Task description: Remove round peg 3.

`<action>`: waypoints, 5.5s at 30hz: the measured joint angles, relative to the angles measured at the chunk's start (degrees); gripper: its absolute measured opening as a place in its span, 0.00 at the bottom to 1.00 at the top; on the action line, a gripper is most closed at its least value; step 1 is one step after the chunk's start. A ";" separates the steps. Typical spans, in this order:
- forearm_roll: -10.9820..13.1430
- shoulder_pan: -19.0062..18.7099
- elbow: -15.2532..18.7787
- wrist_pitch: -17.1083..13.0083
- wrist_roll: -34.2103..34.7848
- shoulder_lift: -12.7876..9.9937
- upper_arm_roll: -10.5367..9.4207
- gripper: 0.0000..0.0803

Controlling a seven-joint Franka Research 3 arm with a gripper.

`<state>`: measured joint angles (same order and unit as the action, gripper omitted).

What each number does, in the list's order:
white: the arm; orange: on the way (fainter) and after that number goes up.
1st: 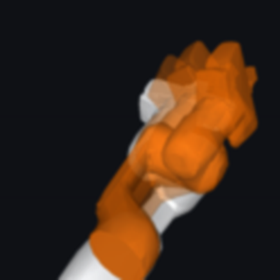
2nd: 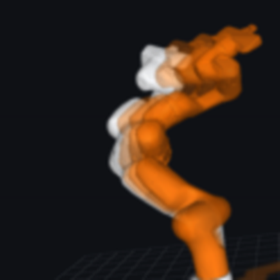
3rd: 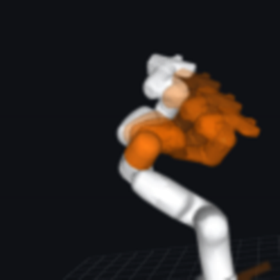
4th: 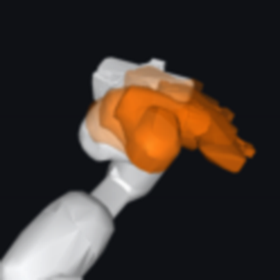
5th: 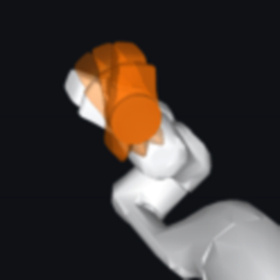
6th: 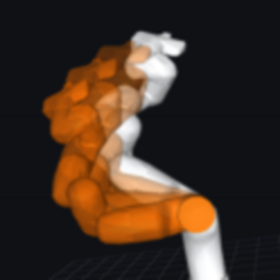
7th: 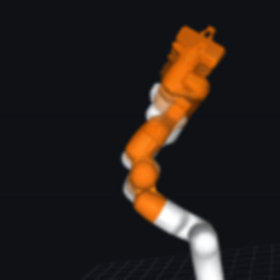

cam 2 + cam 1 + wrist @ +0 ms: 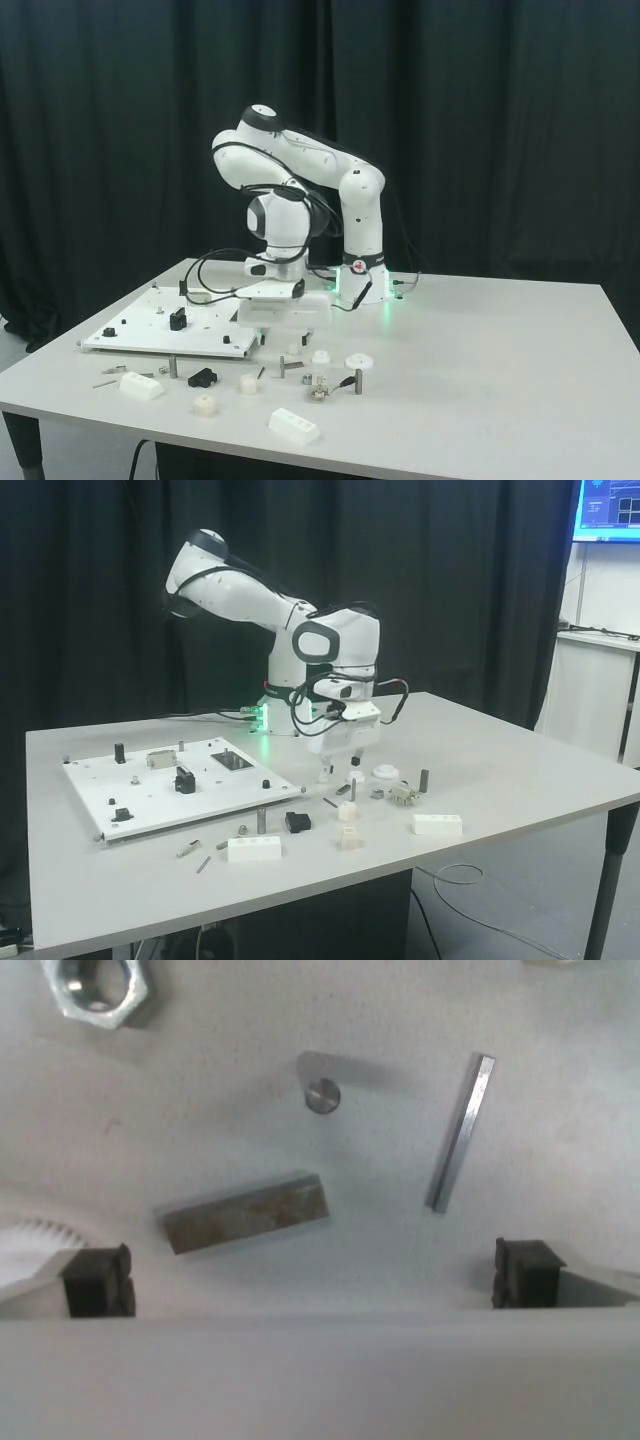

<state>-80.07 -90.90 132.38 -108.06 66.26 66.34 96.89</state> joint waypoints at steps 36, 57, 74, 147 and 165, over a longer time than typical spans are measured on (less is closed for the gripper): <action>0.73 -0.22 0.00 1.75 0.44 0.00 -2.68 1.00; 0.73 -0.10 -0.80 4.49 0.44 -0.02 -3.38 1.00; 0.53 5.74 -1.62 14.91 -3.20 -0.04 -5.85 1.00; 0.37 60.83 11.11 18.97 -39.46 5.63 -9.82 1.00; 1.39 65.93 12.91 14.46 -43.37 5.66 -7.61 1.00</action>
<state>-78.67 -24.97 145.30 -93.59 22.89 72.00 89.28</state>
